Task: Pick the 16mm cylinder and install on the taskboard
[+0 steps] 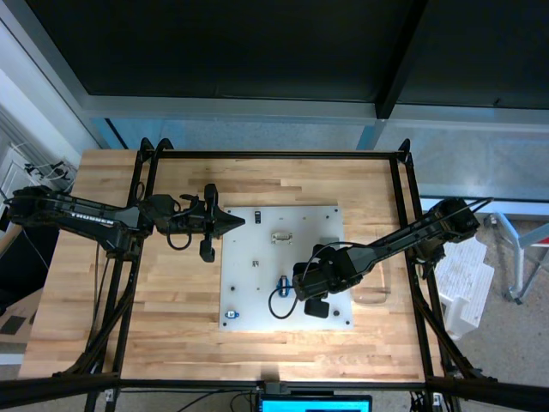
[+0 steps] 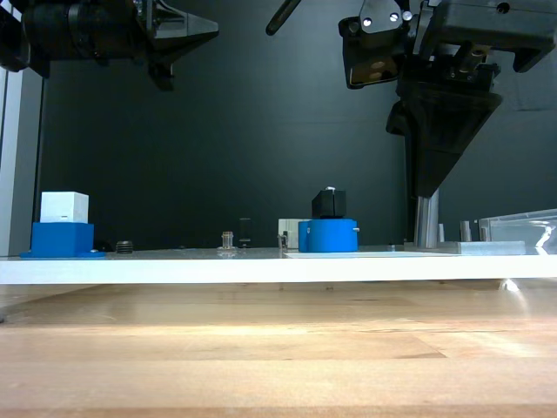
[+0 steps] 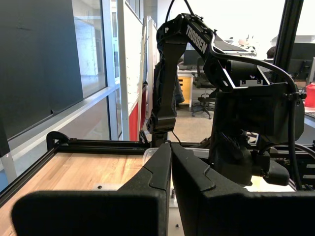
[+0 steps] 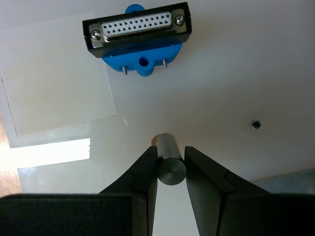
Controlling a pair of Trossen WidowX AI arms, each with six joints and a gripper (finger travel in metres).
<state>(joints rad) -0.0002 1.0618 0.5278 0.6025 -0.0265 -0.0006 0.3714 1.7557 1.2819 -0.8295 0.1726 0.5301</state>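
Over the near right part of the taskboard (image 1: 257, 257), the right gripper (image 4: 171, 149) points straight down, its jaws clenched on the upper end of the 16mm cylinder (image 4: 171, 166). The cylinder stands upright, to the right of the blue connector (image 4: 140, 64) and apart from it. From table height its lower end reaches about the level of the board's surface; whether it has entered a hole I cannot tell. The left gripper (image 3: 171, 145) hangs high over the board's far left edge, jaws pressed together on nothing, well apart from the work. I judge the pick done and the insertion in hand. The next move calls for keeping the cylinder plumb over its hole, pressing straight down until it seats, and only then letting go
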